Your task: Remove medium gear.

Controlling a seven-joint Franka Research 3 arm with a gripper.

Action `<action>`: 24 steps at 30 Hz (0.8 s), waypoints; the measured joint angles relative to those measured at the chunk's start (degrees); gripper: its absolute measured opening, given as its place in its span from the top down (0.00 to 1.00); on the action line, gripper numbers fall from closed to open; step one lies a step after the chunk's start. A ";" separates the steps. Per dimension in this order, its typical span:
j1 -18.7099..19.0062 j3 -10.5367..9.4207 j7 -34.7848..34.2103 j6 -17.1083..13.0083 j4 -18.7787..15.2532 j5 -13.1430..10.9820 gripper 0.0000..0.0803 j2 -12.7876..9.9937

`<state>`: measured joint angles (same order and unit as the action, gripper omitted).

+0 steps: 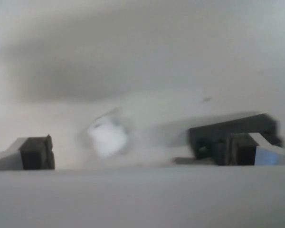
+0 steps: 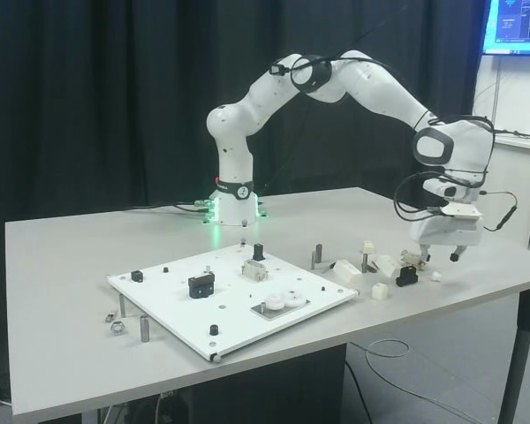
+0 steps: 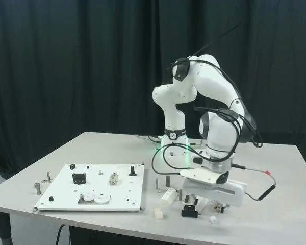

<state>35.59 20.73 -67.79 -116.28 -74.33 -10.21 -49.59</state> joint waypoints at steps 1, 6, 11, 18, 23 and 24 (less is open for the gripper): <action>0.00 0.25 -0.25 0.12 0.00 0.43 0.00 0.00; -0.03 1.91 -1.37 1.46 0.19 2.56 0.00 0.00; -0.58 3.69 -3.07 3.24 0.86 4.70 0.00 0.00; -3.56 4.34 -3.46 6.09 2.41 7.51 0.00 0.01; -6.64 3.99 -3.46 8.41 3.49 9.08 0.00 0.04; -7.36 3.74 -3.46 8.85 3.68 9.45 0.00 0.07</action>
